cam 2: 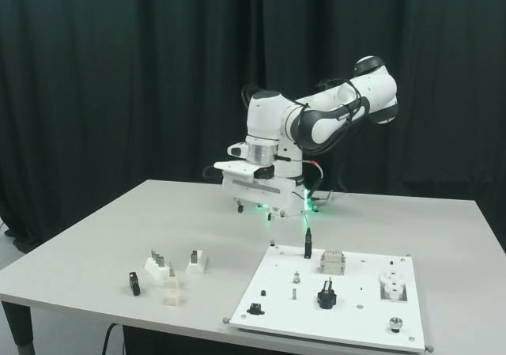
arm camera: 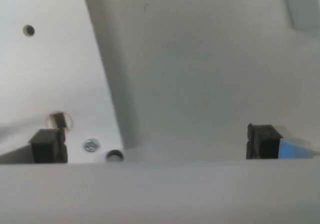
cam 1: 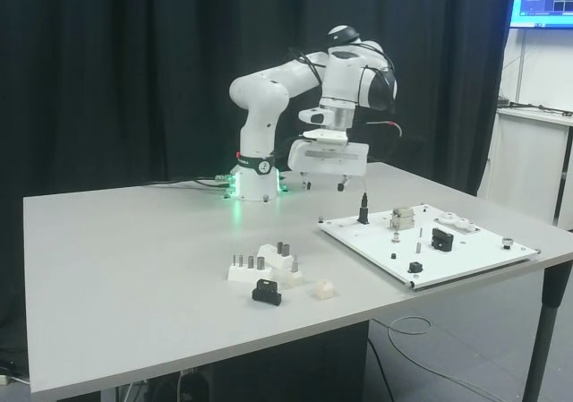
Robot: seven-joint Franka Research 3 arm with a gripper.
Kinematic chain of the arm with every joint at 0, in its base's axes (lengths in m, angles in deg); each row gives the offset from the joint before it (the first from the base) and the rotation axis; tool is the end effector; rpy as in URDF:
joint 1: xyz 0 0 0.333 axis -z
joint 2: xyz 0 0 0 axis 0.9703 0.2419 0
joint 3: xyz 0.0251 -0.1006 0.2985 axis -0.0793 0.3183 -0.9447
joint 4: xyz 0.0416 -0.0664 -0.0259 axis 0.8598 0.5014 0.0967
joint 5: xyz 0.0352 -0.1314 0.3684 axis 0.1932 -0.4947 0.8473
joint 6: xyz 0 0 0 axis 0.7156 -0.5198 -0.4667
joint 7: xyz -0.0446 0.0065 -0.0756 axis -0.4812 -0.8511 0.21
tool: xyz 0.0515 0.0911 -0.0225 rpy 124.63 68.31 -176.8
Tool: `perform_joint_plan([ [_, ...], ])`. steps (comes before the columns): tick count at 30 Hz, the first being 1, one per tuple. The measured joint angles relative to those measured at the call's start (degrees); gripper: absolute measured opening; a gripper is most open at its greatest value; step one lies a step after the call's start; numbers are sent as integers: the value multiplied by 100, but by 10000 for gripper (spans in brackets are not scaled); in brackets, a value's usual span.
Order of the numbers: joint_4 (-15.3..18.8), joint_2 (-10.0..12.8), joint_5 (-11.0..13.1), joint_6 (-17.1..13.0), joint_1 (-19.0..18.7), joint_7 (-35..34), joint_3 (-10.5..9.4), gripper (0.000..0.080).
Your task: Pick square peg 3.
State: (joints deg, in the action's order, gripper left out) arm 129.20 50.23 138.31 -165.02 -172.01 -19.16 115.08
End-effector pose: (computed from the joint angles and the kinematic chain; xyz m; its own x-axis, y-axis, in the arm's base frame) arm 0.4331 0.0054 0.3034 0.5931 -0.8014 0.0778 -0.8050 -0.5890 0.0707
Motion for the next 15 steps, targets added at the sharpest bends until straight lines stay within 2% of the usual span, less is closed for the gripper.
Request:
perform_joint_plan([
  [4,-13,0,0,3,151,614,0,800],
  [15,-97,0,70,-10,744,1680,-32,800],
])
